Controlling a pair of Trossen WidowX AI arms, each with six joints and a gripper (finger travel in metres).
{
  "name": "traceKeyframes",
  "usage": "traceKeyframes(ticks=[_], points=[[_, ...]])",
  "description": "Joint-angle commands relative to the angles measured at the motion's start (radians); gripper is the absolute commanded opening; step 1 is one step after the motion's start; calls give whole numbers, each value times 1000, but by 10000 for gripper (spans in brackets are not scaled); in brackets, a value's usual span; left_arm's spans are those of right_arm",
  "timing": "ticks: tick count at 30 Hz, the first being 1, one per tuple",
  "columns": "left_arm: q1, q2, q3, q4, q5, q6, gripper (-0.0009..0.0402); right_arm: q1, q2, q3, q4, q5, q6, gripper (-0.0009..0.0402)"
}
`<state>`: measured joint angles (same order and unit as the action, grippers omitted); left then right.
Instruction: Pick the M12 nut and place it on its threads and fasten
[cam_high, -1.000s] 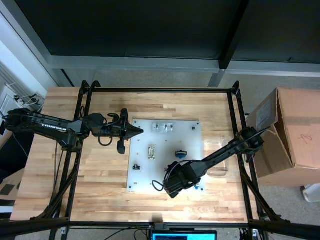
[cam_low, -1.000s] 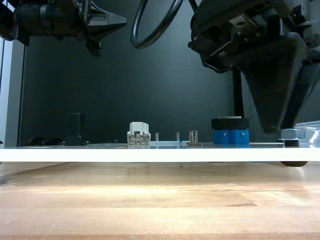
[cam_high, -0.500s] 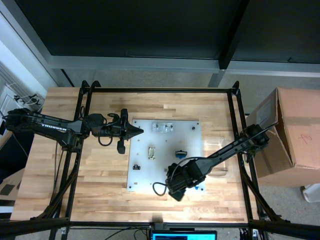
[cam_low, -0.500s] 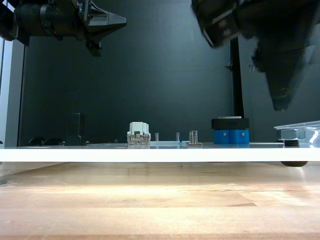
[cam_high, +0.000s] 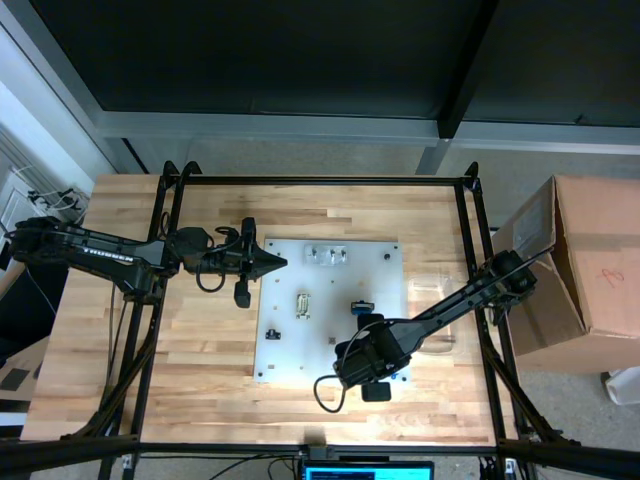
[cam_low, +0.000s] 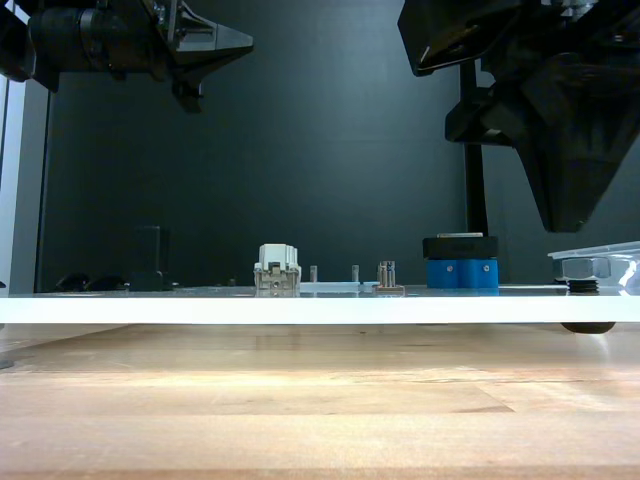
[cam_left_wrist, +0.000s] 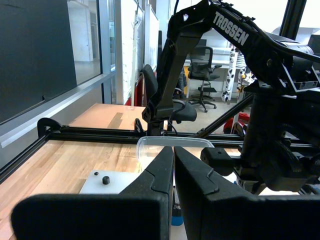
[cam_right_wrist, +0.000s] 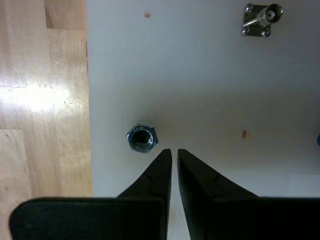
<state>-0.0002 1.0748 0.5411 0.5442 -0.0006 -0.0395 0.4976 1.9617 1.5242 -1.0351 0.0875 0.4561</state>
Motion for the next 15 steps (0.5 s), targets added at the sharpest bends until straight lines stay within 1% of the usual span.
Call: traceKeyframes(ticks=[1,2,12,14,15], points=[[0,0,0,0,0,0,0,3,15,-4,1,0,-2,6],[0,0,0,0,0,0,0,3,23,-4,2,0,-2,-2],[0,0,0,0,0,0,0,9,26,-6,7,-3,-1,0],[0,0,0,0,0,0,0,9,26,-6,12,-25,-2,0],[0,0,0,0,0,0,0,9,26,-7,21,-67,-13,0]])
